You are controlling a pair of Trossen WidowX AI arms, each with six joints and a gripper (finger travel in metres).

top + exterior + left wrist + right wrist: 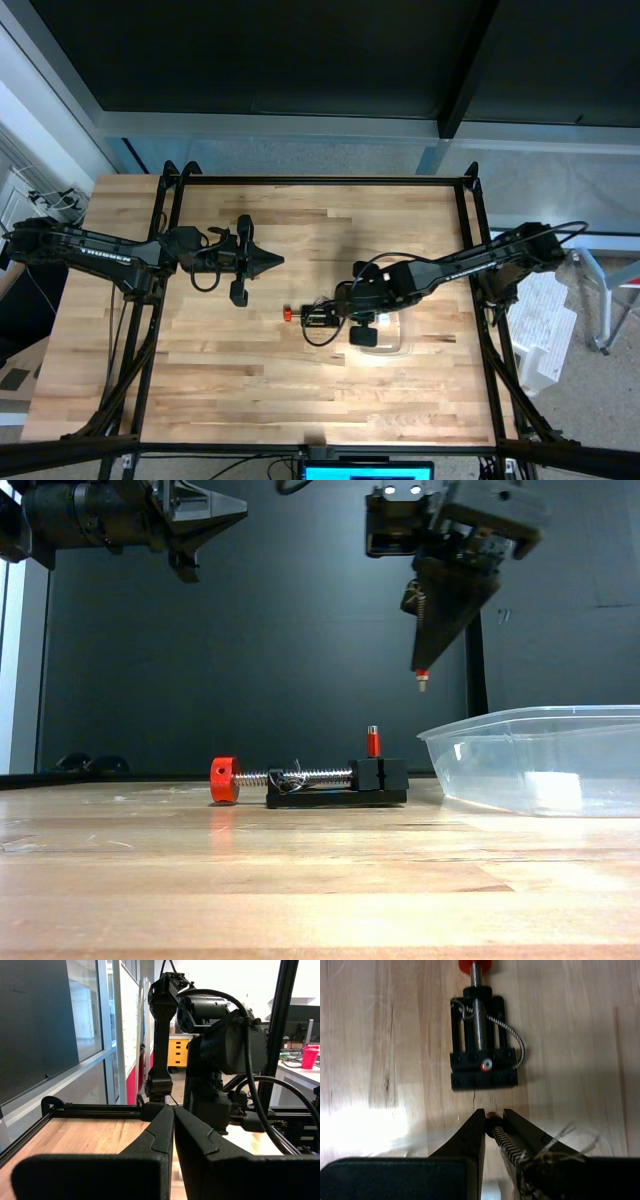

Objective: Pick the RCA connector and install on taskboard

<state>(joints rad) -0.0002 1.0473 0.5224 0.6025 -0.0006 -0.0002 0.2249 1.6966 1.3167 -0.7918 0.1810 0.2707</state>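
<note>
The taskboard (322, 317) is a small black block lying on the wooden table, with a red knob (225, 780) on a threaded rod at its left end and an upright red socket (373, 742) on top. My right gripper (423, 666) points straight down above it, shut on the RCA connector (422, 681), whose red-and-silver tip hangs a short way above and to the right of the socket. In the right wrist view the connector (496, 1131) sits between the fingers (472, 1132), just short of the taskboard (482, 1067). My left gripper (173, 1112) is shut, empty, and hovers high at the left.
A clear plastic tray (600, 725) stands right of the taskboard, partly under the right arm, with a small whitish square piece (553, 791) inside. A thin braided wire (515, 1042) loops off the board. A black frame (320, 181) borders the table.
</note>
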